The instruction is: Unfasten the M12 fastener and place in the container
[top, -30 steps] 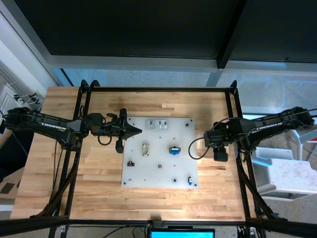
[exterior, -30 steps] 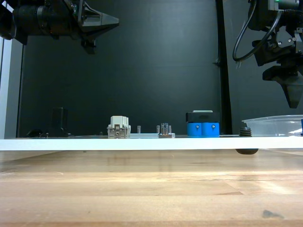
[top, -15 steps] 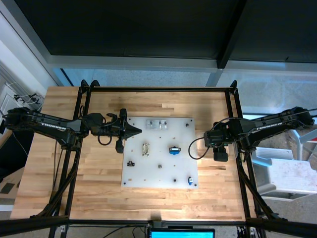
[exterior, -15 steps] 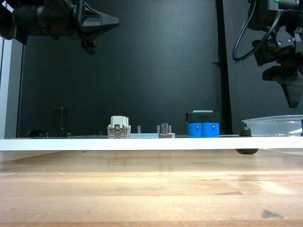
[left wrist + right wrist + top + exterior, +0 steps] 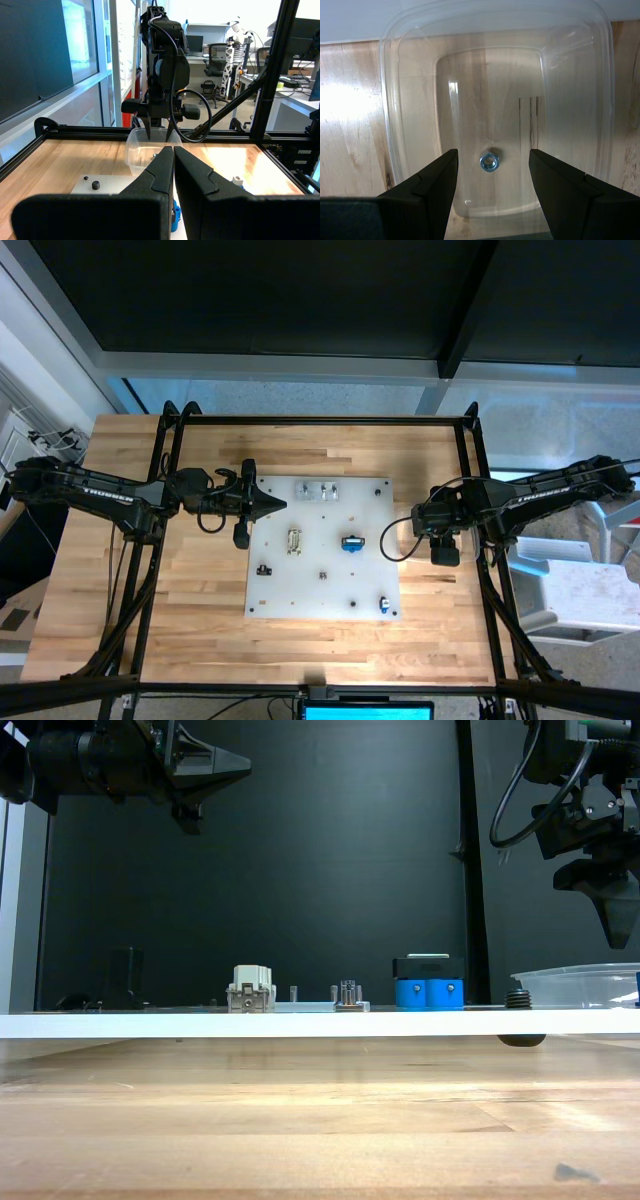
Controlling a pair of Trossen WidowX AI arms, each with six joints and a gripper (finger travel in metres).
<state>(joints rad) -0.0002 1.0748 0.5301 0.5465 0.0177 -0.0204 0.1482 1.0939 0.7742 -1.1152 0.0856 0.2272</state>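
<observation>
Right gripper (image 5: pixel 618 925) wide open, hung above container (image 5: pixel 575 982) at right edge of low view, clear of rim. M12 nut (image 5: pixel 489 162) lay flat on container floor, untouched. Stud (image 5: pixel 517 1000) bare, ribs showing, lower right of low view. Left gripper (image 5: pixel 278 504) closed, empty, over white board (image 5: pixel 290 595), centre-left of high view.

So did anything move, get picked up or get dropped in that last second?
Nothing visibly changed. The right gripper is open above the clear container, with the silver nut lying inside it. The left gripper is shut, high over the white board's left edge.
</observation>
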